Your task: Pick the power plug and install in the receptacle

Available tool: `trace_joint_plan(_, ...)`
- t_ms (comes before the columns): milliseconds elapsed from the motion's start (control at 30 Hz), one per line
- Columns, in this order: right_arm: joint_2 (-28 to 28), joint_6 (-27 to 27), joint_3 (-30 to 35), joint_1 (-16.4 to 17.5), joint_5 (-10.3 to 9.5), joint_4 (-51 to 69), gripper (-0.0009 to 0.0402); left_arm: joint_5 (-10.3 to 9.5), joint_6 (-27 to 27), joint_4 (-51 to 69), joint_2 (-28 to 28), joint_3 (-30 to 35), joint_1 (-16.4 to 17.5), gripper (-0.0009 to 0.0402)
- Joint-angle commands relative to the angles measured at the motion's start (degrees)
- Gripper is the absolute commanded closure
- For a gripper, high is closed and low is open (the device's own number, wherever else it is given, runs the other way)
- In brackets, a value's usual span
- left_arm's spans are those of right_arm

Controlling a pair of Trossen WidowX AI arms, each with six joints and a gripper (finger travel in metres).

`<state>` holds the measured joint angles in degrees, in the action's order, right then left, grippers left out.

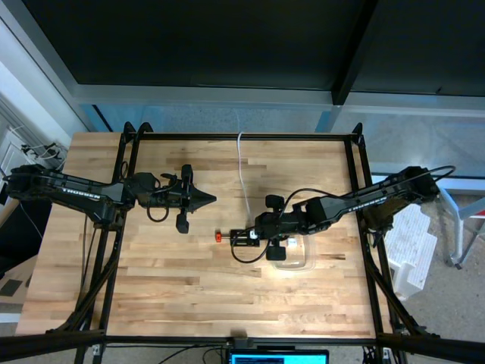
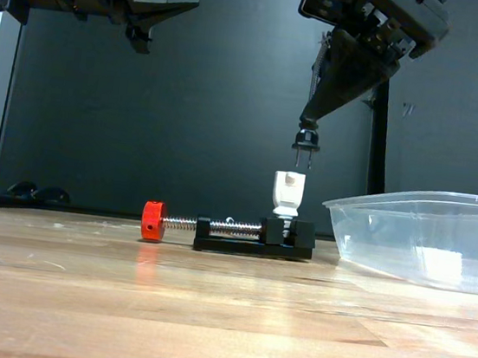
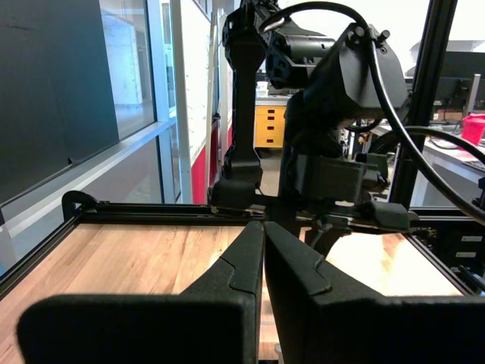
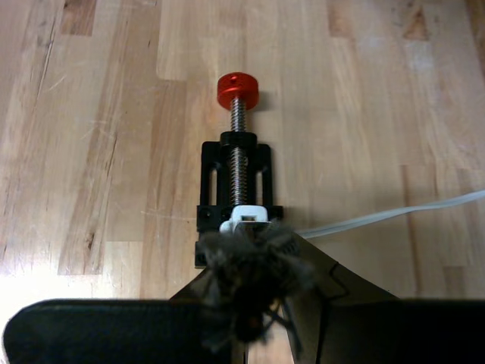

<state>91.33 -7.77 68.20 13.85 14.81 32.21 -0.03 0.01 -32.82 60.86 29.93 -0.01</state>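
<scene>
My right gripper [image 2: 308, 126] hangs over the middle of the table, shut on the small black power plug [image 2: 305, 143], whose two prongs point down. Just below it the white receptacle [image 2: 288, 192] stands upright in a black vise [image 2: 254, 235] with a red knob [image 2: 153, 221]; a small gap separates prongs and socket. In the right wrist view the blurred plug [image 4: 250, 277] covers most of the receptacle [image 4: 244, 218], with the vise [image 4: 235, 186] and knob [image 4: 237, 89] beyond. My left gripper [image 1: 212, 199] is parked high at the left, shut and holding nothing.
A clear plastic tray [image 2: 428, 237] sits right of the vise, with a small white cube [image 2: 442, 265] inside. A thin white cable [image 1: 242, 171] runs from the receptacle to the table's far edge. A black frame [image 1: 242, 137] borders the tabletop.
</scene>
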Motion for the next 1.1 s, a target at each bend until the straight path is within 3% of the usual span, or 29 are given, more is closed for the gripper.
trace_joint_plan(33, 0.5, 0.0, 0.0, -0.1, 0.09, -0.7, 0.0393, 0.0, 0.0, 0.0, 0.0, 0.0, 0.0, 0.0393)
trace_joint_plan(1100, 1.0, 0.8, -0.6, -0.3, 0.04, -3.0, 0.0393, 0.0, 0.0, 0.0, 0.0, 0.0, 0.0, 0.0393)
